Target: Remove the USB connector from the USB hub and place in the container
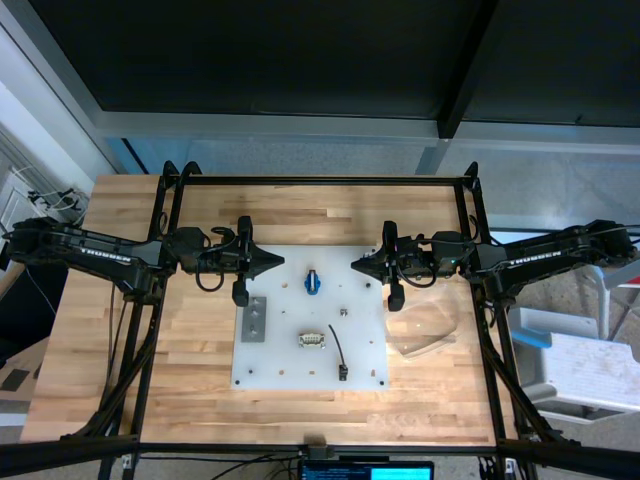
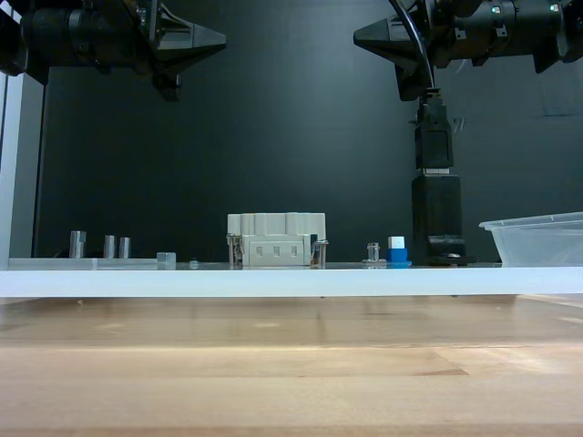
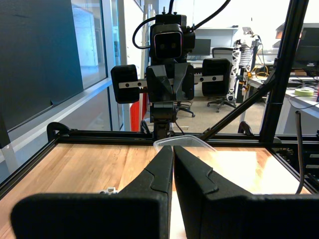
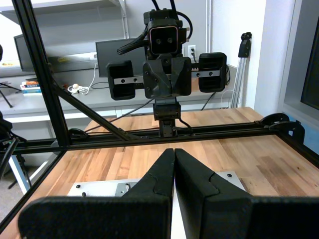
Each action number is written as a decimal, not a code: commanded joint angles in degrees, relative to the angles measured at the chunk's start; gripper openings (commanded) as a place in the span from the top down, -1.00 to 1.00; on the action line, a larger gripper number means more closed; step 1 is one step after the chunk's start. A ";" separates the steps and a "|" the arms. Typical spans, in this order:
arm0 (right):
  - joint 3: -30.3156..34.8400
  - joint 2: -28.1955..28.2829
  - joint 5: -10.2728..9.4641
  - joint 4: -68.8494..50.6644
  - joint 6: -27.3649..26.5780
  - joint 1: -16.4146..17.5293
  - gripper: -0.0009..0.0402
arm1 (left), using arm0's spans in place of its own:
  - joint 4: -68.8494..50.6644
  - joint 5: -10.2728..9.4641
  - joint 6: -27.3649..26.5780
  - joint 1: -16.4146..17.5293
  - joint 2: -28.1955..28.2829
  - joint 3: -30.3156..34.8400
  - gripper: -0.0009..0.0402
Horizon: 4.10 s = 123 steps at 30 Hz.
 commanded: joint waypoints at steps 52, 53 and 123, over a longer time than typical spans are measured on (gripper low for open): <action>36.52 13.42 7.76 -75.58 23.37 18.12 0.74 | 0.02 0.02 0.00 -0.02 0.04 0.00 0.95; 36.81 13.99 8.02 -75.84 24.17 18.84 0.72 | 0.02 0.02 0.00 -0.02 0.04 0.00 0.95; 49.92 43.47 12.24 -69.57 30.16 29.64 0.25 | 0.02 0.02 0.00 0.00 0.02 0.00 0.95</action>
